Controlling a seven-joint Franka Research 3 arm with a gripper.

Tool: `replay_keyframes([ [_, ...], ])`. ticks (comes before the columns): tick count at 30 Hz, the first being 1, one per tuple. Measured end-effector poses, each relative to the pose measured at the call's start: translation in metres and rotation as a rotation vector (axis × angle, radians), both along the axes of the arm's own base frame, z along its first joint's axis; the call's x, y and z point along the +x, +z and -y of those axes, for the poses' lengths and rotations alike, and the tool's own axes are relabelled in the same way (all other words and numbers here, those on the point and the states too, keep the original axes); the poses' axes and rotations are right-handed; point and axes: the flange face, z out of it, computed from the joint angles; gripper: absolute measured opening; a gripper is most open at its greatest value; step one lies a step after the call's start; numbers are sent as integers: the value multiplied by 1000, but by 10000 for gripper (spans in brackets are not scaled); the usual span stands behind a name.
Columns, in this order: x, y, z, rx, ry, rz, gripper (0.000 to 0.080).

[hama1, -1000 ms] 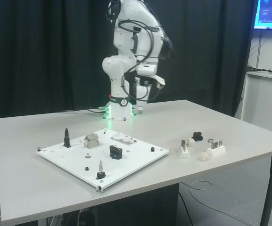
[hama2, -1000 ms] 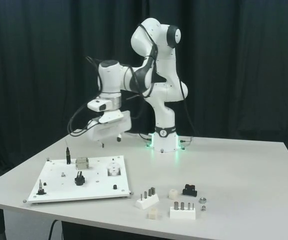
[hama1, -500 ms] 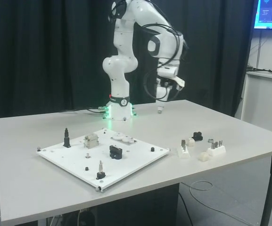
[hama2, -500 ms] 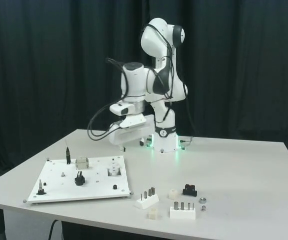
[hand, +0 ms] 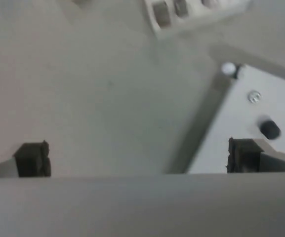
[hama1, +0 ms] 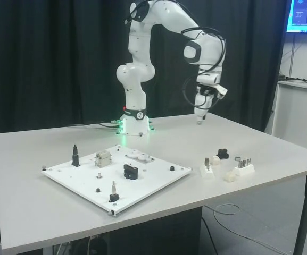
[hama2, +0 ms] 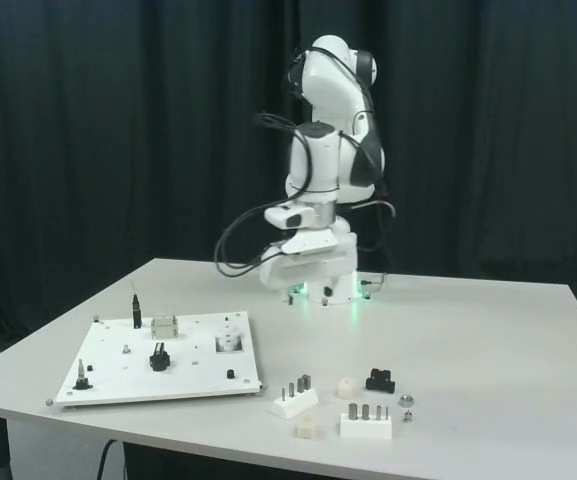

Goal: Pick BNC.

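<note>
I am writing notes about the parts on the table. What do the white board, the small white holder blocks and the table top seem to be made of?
The white board looks like a rigid, smooth plastic or painted sheet: flat, thin-edged, evenly white. The white holder blocks look like matte plastic, perhaps printed, though that is uncertain; the grey pins standing in them seem metallic. The table top appears to be a smooth grey laminate with a dull sheen.

board: you've got a white board (hama1: 142,183) on the grey table (hama1: 259,138)
holders: white pin holders (hama2: 366,427) beside it
backdrop: black curtain (hama2: 88,120)
</note>
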Motion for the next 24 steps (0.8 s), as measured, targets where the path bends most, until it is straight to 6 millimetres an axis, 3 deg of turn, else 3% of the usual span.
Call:
replay_keyframes([
  [11,0,-1,-55,3,-94,51,800],
  [24,17,-10,-109,23,-336,132,800],
])
